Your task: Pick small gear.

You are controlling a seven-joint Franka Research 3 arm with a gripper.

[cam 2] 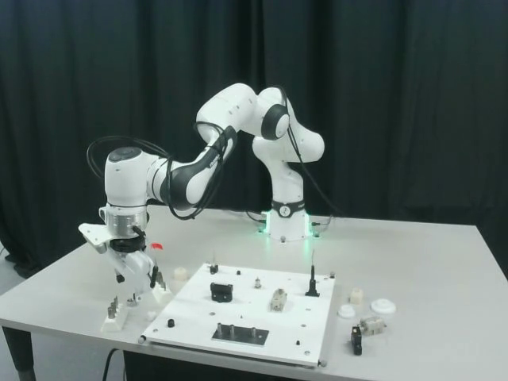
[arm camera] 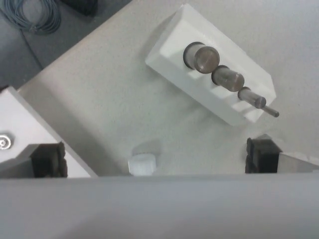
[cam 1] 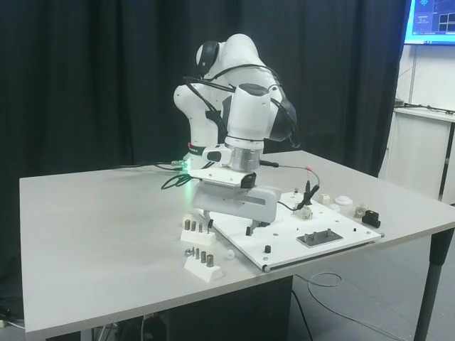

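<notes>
The small gear (arm camera: 143,163) is a little white round part lying on the grey table. In the wrist view it sits between my two black fingertips (arm camera: 48,159), nearer to one of them, and partly behind the gripper body. My gripper (arm camera: 154,158) is open and holds nothing. In the first room view the gripper (cam 1: 227,226) hangs low over the table's front, just beside the white board (cam 1: 298,234), with the small gear (cam 1: 230,253) on the table below it. In the second room view the gripper (cam 2: 139,290) is at the board's left edge.
A white block with three metal pegs (arm camera: 209,69) lies close by, and a second peg block (cam 1: 195,229) stands behind it. The white board (cam 2: 246,309) carries several small fixtures. More white round parts (cam 2: 383,305) lie at the right. The table's edge (arm camera: 60,59) is near.
</notes>
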